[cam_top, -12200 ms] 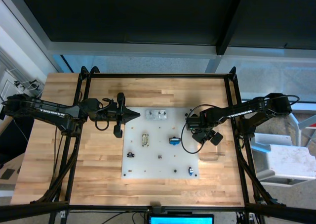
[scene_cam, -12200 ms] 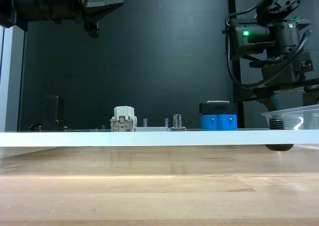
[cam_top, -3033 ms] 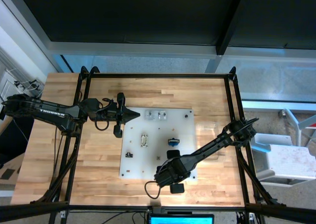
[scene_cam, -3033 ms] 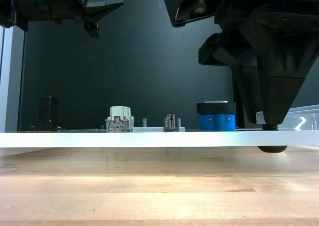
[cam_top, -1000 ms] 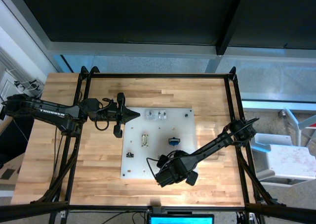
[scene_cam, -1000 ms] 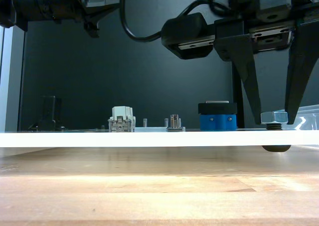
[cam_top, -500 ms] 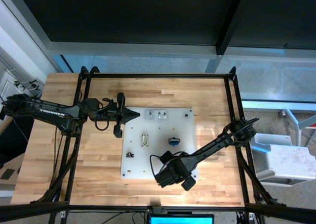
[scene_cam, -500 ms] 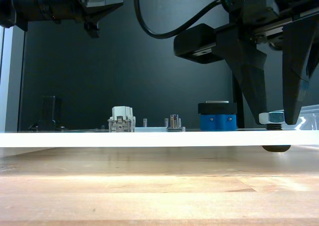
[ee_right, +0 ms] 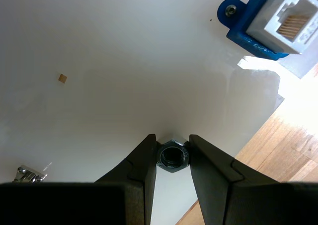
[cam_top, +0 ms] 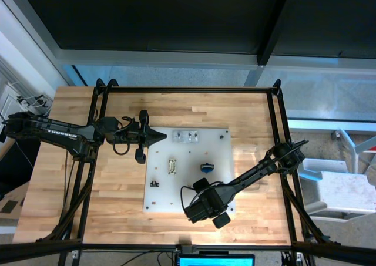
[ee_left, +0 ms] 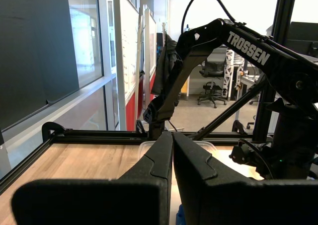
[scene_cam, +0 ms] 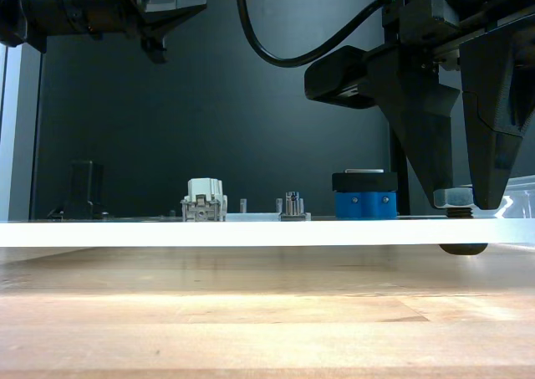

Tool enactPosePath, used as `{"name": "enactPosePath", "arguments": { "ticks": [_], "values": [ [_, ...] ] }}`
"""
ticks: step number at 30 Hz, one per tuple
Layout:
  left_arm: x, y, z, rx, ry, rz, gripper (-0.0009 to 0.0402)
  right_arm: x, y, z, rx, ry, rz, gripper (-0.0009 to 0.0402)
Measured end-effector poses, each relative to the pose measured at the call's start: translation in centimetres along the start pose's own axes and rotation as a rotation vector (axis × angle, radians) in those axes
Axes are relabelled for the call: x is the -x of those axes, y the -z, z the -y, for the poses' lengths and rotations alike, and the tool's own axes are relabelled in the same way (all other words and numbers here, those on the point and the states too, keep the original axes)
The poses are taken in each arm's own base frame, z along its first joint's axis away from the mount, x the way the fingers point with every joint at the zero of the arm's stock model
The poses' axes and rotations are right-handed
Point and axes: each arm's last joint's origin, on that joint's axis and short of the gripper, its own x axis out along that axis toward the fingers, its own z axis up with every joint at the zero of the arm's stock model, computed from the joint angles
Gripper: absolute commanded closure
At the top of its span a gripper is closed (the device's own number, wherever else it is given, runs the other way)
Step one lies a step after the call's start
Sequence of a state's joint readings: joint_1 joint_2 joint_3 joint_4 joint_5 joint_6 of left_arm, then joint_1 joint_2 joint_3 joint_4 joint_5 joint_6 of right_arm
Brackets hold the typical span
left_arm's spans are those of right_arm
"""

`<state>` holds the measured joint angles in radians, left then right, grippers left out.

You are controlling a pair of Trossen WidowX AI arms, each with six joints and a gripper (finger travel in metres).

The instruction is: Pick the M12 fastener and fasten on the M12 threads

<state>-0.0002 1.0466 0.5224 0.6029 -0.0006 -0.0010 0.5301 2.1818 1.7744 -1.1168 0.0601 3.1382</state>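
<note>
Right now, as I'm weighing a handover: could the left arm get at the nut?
Probably not. The left gripper hangs parked, jaws shut, high over the board's far left edge, while the right gripper has its jaws clamped on the nut atop the stud, blocking both sides.

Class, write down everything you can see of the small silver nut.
The nut is small, six-sided, shiny silver metal with a dark round bore. It lies flat, bore upright, on top of its black stud, with ribs showing beneath, near the white board's near right edge. The right tool pinches two opposite sides. The left tool hangs shut, high by the board's far left edge, away from it.
</note>
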Motion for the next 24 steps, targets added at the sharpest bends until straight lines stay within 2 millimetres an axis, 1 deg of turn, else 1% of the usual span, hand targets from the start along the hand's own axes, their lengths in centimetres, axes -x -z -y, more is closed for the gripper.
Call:
{"name": "enactPosePath", "arguments": {
  "ticks": [10, 19, 24],
  "values": [
    [0.00, 0.00, 0.00, 0.000, 0.000, 0.000, 0.0393, 0.09, 0.07, 0.00, 0.028, 0.000, -0.012, 0.0338],
    [0.00, 0.00, 0.00, 0.000, 0.000, 0.000, 0.0393, 0.22, -0.46, -0.01, 0.034, 0.000, 0.038, 0.0338],
    [0.00, 0.00, 0.00, 0.000, 0.000, 0.000, 0.0393, 0.26, -0.51, 0.03, 0.036, 0.000, 0.041, 0.0323]
  ]
}}
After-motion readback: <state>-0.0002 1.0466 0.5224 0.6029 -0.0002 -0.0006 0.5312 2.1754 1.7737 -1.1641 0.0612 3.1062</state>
